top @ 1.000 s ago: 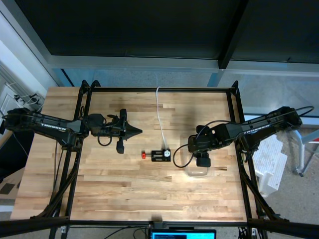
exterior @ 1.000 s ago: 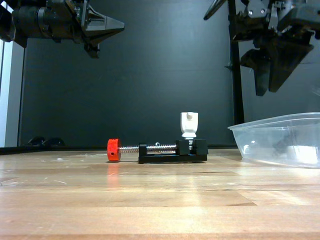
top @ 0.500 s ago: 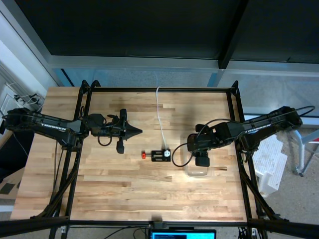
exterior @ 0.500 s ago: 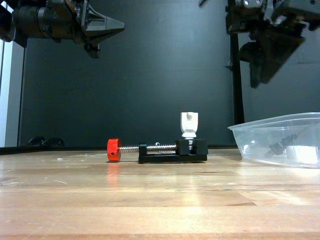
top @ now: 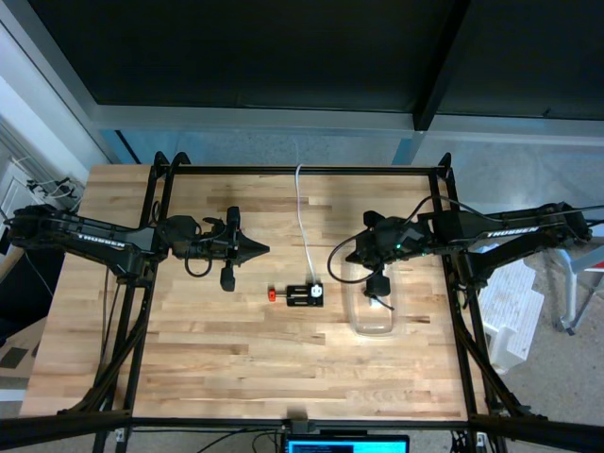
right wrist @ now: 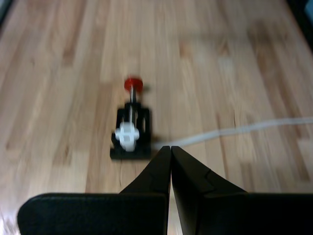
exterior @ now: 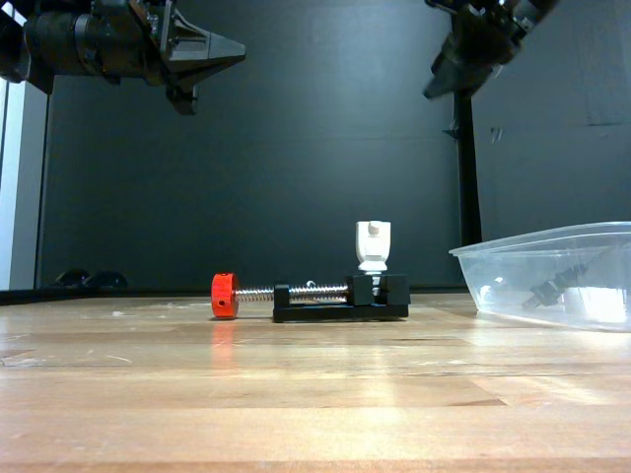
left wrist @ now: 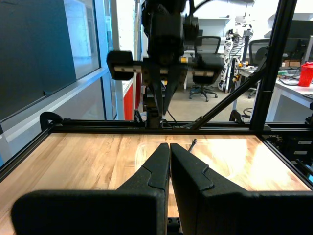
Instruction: Remove the power plug from the receptacle and place in the container
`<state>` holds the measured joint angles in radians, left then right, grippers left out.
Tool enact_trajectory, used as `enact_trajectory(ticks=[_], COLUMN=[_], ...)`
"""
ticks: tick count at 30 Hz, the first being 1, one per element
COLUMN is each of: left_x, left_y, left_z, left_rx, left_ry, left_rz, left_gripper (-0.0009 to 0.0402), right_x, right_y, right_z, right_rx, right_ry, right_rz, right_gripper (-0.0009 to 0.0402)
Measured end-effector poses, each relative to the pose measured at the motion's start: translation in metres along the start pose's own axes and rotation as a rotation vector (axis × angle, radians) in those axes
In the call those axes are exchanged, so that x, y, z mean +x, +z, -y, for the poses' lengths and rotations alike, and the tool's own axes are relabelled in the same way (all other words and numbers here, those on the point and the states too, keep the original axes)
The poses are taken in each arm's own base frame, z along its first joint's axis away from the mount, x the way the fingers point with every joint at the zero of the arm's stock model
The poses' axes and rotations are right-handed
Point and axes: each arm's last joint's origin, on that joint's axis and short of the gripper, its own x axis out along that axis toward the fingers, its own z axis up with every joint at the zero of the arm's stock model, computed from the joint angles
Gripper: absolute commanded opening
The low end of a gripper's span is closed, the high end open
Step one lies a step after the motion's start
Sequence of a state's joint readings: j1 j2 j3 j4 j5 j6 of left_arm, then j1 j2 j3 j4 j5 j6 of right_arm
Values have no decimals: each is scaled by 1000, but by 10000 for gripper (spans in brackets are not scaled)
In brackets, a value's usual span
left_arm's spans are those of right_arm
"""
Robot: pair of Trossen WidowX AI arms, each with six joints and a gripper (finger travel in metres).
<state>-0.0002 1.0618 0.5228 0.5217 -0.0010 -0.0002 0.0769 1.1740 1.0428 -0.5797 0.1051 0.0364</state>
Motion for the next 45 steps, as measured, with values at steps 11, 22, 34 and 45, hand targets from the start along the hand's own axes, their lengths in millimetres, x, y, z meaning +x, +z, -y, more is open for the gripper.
enact_trajectory(ticks=[11,22,34,45], left_x=[0,0,0,0], left_y=[0,0,0,0], left_z=[0,0,0,0], left_rx=[0,0,0,0], left_ry=[0,0,0,0], left_rz=[0,-1,0,0], left_gripper=[0,0,0,0], right_x=[-5,-1,6,13], right_y=[0,-13,-35,-47], right_z=[15,18,18,18], right_rx=[34,64,88,91], right_ry=[27,43,41,40], right_rz=[271,466,663,698], right_gripper=[0,0,0,0])
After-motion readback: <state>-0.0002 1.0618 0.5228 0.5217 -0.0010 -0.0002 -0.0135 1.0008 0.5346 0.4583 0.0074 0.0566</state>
